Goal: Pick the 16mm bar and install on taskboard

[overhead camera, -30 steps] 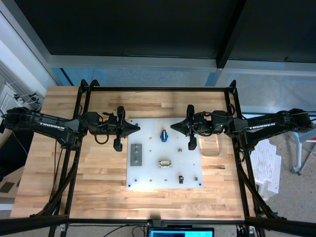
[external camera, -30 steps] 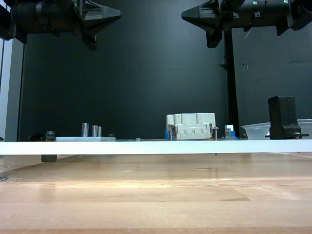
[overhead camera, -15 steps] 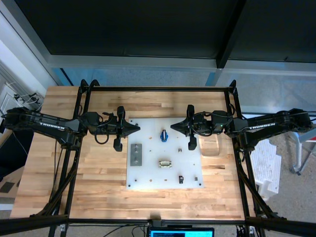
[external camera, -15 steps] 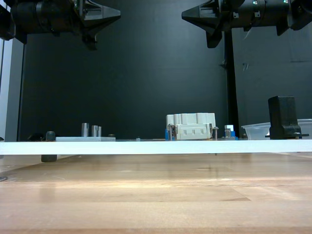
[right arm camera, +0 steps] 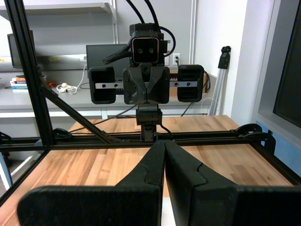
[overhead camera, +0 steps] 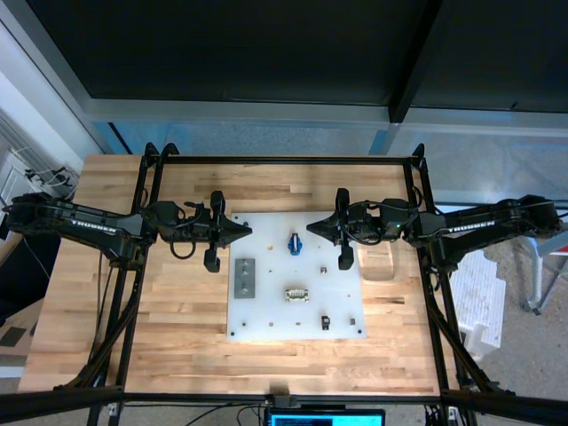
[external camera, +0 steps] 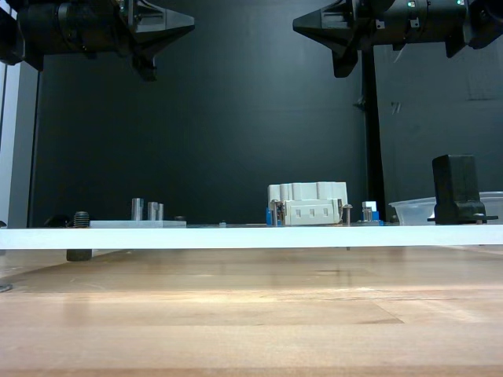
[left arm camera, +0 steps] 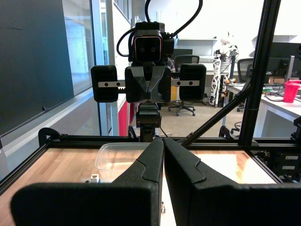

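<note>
Stock of the worktop (overhead camera: 177, 319), both arms idle:

- Left gripper (overhead camera: 245, 229): held high over the far left edge of the taskboard (overhead camera: 266, 312), jaws pressed together, nothing in them.
- Right gripper (overhead camera: 312, 228): held equally high over the board's far right part, facing the left one, jaws likewise closed and empty.
- 16mm bar (overhead camera: 324, 266): taken to be the tiny grey piece standing on the board just near of the right gripper; too small to be sure.
- Board fittings: blue part (overhead camera: 294, 242) far centre, grey block (overhead camera: 244, 277) left, beige connector (overhead camera: 296, 295) centre.
- Clear tray (overhead camera: 382, 264): off the board's right edge.

Change over the last second: none, with arms and parts all where they were. By that reading the pick has not begun; opening and descending onto the bar are both yet to come.
</note>
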